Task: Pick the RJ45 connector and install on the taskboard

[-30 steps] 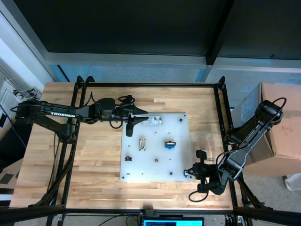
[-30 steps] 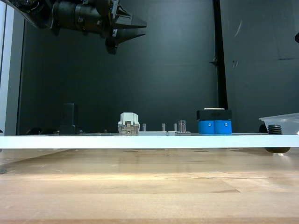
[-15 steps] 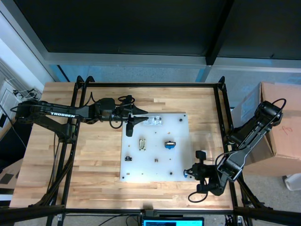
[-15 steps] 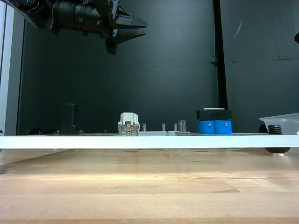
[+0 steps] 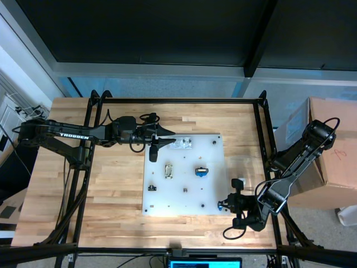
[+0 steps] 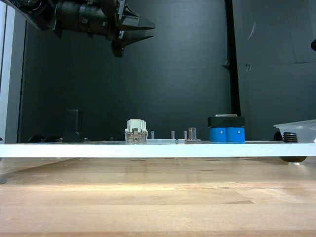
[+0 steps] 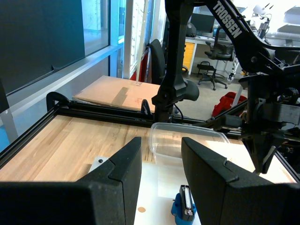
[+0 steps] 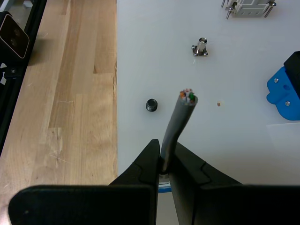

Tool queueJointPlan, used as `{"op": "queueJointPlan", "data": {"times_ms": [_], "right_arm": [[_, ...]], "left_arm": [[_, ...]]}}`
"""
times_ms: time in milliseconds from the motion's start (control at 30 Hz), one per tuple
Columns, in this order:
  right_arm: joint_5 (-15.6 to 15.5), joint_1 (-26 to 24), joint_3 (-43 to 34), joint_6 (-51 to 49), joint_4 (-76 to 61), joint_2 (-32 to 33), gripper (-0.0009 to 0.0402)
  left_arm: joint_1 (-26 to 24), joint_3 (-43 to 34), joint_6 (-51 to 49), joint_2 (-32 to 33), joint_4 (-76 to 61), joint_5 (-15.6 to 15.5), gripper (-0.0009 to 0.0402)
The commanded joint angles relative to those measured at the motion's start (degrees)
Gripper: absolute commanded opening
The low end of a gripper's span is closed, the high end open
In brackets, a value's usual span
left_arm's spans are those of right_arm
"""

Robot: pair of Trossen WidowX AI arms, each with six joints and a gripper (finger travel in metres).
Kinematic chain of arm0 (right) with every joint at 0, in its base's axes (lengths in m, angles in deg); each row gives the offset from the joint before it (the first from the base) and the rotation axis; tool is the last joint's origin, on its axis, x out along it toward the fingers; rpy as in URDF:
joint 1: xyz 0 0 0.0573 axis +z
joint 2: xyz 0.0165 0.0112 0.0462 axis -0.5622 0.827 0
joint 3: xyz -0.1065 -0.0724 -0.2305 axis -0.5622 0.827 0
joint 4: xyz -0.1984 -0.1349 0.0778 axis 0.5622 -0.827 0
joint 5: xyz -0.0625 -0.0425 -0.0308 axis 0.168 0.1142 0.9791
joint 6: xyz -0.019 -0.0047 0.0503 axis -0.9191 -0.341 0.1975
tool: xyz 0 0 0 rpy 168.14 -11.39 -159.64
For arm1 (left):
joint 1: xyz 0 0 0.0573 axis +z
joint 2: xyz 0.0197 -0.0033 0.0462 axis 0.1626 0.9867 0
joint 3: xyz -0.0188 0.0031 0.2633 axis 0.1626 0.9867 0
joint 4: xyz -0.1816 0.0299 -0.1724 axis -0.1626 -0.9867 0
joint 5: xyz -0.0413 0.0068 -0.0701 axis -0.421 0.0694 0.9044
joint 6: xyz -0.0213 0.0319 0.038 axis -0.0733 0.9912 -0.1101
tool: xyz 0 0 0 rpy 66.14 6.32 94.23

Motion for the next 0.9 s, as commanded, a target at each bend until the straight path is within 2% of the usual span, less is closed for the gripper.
{"op": "queueJointPlan", "data": {"times_ms": [33,267,600,800,900], "right_arm": [[-1.8,0.0,-0.2,-0.2,-0.4,0.1,0.0000],[-1.8,0.0,-0.2,-0.2,-0.3,-0.8,0.0012],[-1.9,0.0,-0.2,-0.6,-0.5,-2.9,0.0117],[-6.3,-0.4,-0.7,-0.2,-5.4,-6.7,0.0158],[-6.5,-0.5,-2.9,0.0,-11.8,-8.2,0.0167]], "left_arm": [[0.0,0.0,0.0,0.0,0.0,0.0,0.0113],[0.0,0.0,0.0,0.0,0.0,0.0,0.0113],[0.0,0.0,0.0,0.0,0.0,0.0,0.0113],[0.0,0.0,0.0,0.0,0.0,0.0,0.0113],[0.0,0.0,0.0,0.0,0.0,0.0,0.0113]]}}
